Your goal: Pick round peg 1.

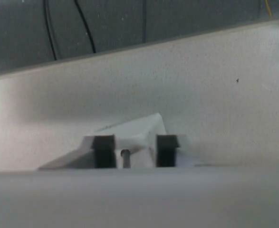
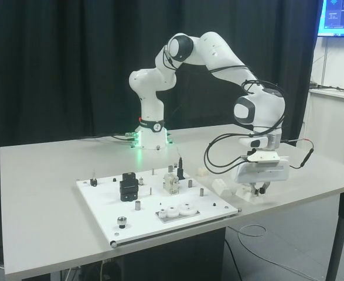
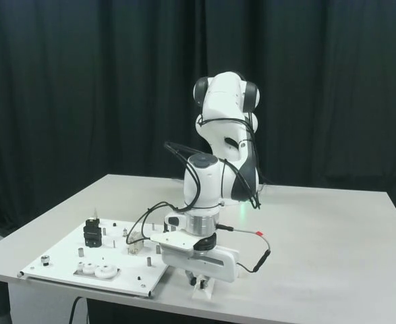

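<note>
Round peg 1 point(image 1: 125, 159) is a thin grey pin standing upright in a small white holder block point(image 1: 137, 127) on the grey table. My gripper point(image 1: 135, 151) is lowered over it, open, one black finger point(image 1: 104, 151) on either side of the pin and neither touching it. The pin stands nearer one finger than the other. In the first room view the gripper point(image 2: 256, 190) hangs just above the white holder point(image 2: 246, 195) near the table's front right corner. From the second room view the gripper point(image 3: 199, 278) and holder point(image 3: 203, 290) sit by the near table edge; the pin is hidden there.
A white assembly board point(image 2: 101, 199) with black fixtures, pegs and white gears lies beside the gripper. Another small white block point(image 2: 221, 187) rests between board and holder. A cable point(image 3: 255, 260) loops from the hand. The table edge point(image 2: 312, 196) is close.
</note>
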